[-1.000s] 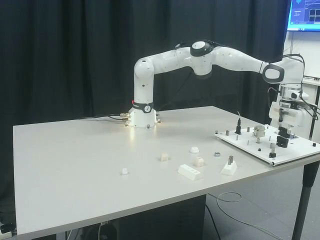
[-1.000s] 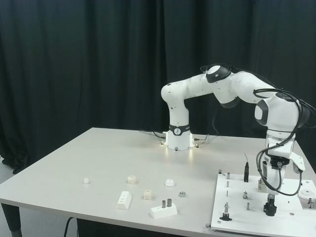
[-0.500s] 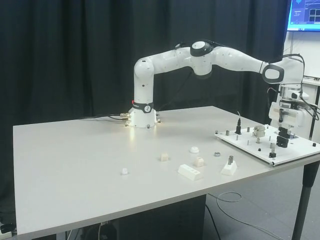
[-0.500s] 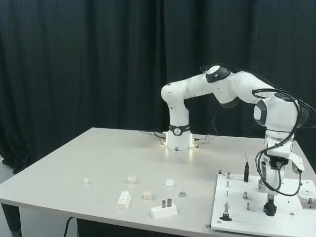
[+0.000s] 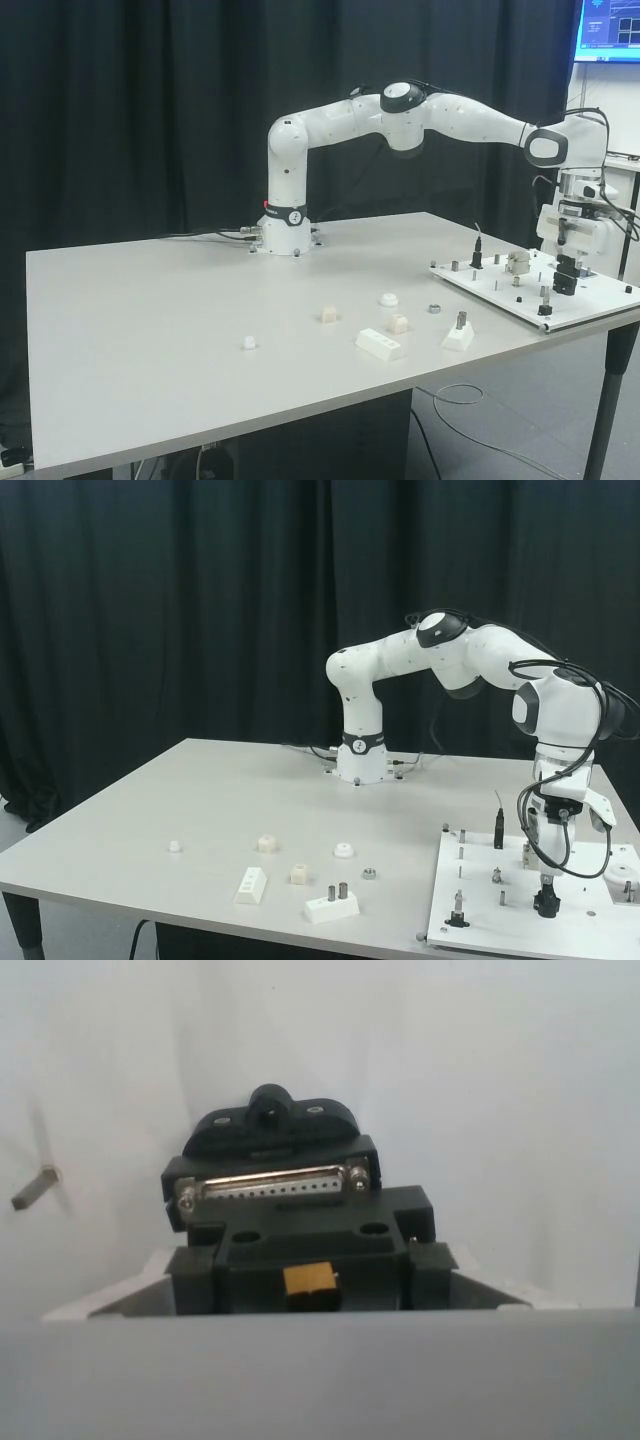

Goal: Insert D-SUB.

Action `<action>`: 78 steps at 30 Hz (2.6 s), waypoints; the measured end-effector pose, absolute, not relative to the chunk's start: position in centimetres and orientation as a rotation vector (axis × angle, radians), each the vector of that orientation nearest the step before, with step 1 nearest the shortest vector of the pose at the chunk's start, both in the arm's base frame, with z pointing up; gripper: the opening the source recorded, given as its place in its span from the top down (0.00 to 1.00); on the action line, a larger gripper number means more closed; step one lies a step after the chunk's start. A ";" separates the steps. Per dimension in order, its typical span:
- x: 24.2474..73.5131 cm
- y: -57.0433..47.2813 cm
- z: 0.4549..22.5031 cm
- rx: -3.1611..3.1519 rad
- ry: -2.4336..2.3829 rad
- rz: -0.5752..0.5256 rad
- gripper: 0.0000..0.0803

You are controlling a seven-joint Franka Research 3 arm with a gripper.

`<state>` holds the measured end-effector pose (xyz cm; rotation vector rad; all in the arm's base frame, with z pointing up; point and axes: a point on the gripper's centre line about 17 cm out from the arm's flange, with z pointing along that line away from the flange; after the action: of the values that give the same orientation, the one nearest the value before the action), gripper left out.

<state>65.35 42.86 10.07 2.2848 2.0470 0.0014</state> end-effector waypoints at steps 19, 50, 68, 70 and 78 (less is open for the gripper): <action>64.8 43.2 10.0 2.282 2.057 -0.009 0.52; 64.5 44.0 10.0 2.286 2.053 0.016 0.52; 64.8 43.9 10.1 2.295 2.028 0.033 0.52; 64.9 43.8 10.1 2.297 2.025 0.033 0.52; 65.0 43.5 10.1 2.301 2.019 0.032 0.52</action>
<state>65.00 43.47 10.07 2.3008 2.0187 0.0320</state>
